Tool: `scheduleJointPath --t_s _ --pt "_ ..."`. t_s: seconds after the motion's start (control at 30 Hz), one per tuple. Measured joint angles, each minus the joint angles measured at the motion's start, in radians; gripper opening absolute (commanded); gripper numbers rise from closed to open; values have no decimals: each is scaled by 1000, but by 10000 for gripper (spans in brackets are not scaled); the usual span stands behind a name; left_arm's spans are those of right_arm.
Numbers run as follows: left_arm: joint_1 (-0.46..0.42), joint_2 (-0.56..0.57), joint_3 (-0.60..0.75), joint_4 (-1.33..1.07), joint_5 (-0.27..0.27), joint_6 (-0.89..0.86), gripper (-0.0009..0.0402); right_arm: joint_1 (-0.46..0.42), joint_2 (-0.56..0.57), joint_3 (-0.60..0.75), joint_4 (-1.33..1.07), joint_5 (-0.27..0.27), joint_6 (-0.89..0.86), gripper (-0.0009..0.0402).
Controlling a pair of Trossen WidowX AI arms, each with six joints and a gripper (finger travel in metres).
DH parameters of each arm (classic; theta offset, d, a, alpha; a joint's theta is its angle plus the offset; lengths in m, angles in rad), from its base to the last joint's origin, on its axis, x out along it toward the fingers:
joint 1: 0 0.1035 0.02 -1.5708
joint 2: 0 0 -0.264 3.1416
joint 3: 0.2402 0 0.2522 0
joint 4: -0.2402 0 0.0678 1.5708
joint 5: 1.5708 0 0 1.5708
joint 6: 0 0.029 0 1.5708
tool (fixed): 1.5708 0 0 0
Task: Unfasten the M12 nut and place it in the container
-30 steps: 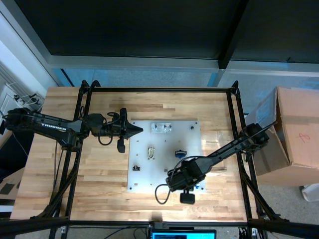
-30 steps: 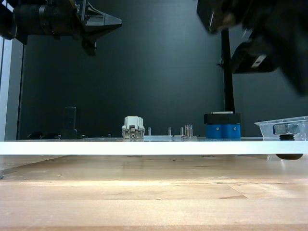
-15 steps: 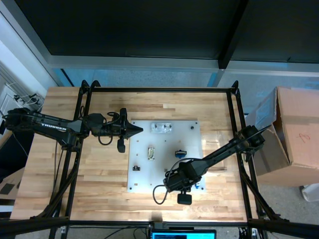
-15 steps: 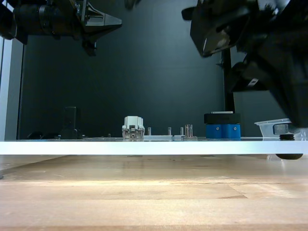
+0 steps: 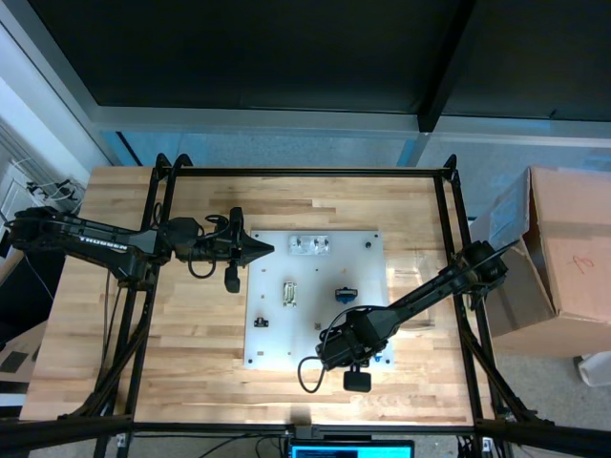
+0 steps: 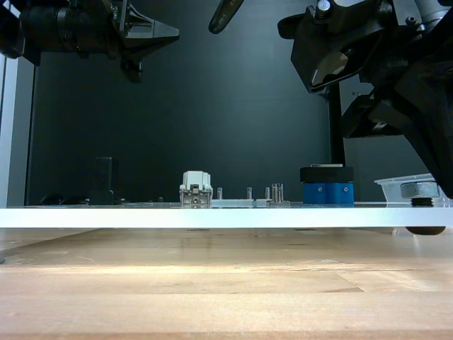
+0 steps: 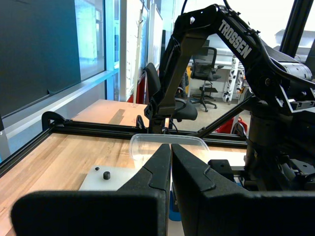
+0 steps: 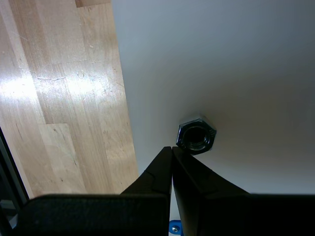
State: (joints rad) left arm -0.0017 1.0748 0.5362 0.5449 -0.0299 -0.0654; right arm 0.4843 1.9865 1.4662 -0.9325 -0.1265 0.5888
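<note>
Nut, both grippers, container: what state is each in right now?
M12 nut: on its stud, not held.
Right gripper: shut, empty, above the board beside the nut.
Left gripper: shut, empty, raised over the board's far left edge.
Clear container: upright, no lid.

Blue block (image 6: 327,193) and grey-white connector (image 6: 195,190) stand on the white board (image 5: 272,339); cardboard box (image 5: 571,258) beside the wooden table (image 5: 191,382)

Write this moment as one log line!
nut: on its stud | right gripper: shut, empty, above nut | left gripper: shut, over left edge of board
</note>
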Motion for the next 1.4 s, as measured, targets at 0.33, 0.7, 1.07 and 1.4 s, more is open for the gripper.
scheduleJointPath --t_s 0.33,0.7,1.07,1.4 --pt "0 0 0 0 0 0 0 -5 -37 10 -128 350 64 0" --pt "0 0 0 1 0 0 0 -4 -58 11 -91 15 32 0" --pt "0 0 0 2 0 0 0 2 -40 -4 3 -75 -3 0" --pt "0 0 0 2 0 0 0 2 -16 -15 34 -32 -22 0"
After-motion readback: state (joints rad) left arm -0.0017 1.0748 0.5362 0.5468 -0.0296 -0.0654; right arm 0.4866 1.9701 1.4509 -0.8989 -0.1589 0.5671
